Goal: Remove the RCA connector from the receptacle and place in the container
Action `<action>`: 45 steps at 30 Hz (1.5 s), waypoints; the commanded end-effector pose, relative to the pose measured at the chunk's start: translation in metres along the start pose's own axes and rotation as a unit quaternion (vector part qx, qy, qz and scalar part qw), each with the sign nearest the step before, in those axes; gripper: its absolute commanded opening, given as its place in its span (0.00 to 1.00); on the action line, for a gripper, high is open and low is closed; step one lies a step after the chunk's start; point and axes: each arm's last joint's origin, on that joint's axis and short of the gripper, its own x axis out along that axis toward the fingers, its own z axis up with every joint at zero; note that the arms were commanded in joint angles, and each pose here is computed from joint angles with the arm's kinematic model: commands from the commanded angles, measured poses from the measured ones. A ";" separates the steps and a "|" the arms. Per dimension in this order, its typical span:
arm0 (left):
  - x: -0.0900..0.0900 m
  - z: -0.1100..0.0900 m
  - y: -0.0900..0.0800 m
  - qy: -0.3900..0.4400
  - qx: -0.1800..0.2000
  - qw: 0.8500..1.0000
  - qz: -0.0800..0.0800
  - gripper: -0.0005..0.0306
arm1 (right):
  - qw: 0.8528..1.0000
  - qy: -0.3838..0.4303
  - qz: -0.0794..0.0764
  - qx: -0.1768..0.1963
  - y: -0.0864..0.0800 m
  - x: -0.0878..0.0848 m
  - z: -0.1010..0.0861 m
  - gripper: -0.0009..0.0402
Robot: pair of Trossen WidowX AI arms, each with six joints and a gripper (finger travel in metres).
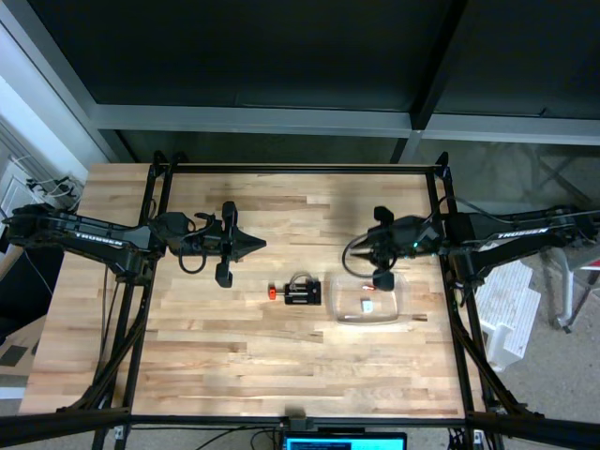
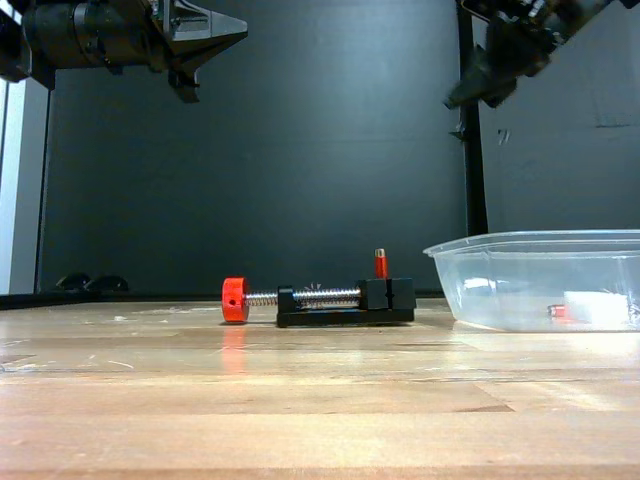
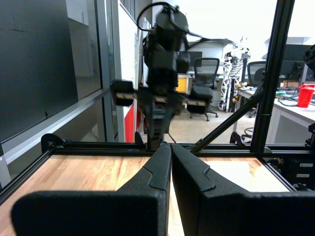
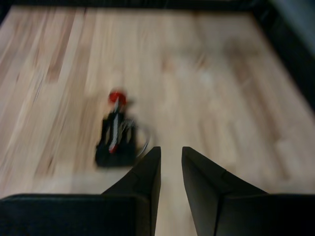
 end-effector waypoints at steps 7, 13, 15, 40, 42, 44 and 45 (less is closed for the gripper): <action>0.000 0.000 0.000 0.000 0.000 1.000 0.000 0.02 | 0.988 -0.147 0.041 0.012 -0.026 0.003 0.020 0.02; 0.000 0.000 0.000 0.000 0.000 1.000 0.000 0.02 | 0.976 -0.214 0.037 0.012 -0.026 0.008 0.018 0.02; 0.000 0.000 0.000 0.000 0.000 1.000 0.000 0.02 | 0.971 -0.237 0.039 0.014 -0.025 0.011 0.016 0.02; 0.000 0.000 0.000 0.000 0.000 1.000 0.000 0.02 | 0.951 -0.305 0.050 0.035 -0.023 0.023 -0.009 0.02; 0.000 0.000 0.000 0.000 0.000 1.000 0.000 0.02 | 0.950 -0.305 0.053 0.034 -0.023 0.023 -0.009 0.02; 0.000 0.000 0.000 0.000 0.000 1.000 0.000 0.02 | 0.950 -0.305 0.053 0.034 -0.023 0.023 -0.009 0.02; 0.000 0.000 0.000 0.000 0.000 1.000 0.000 0.02 | 0.950 -0.305 0.052 0.035 -0.023 0.023 -0.009 0.02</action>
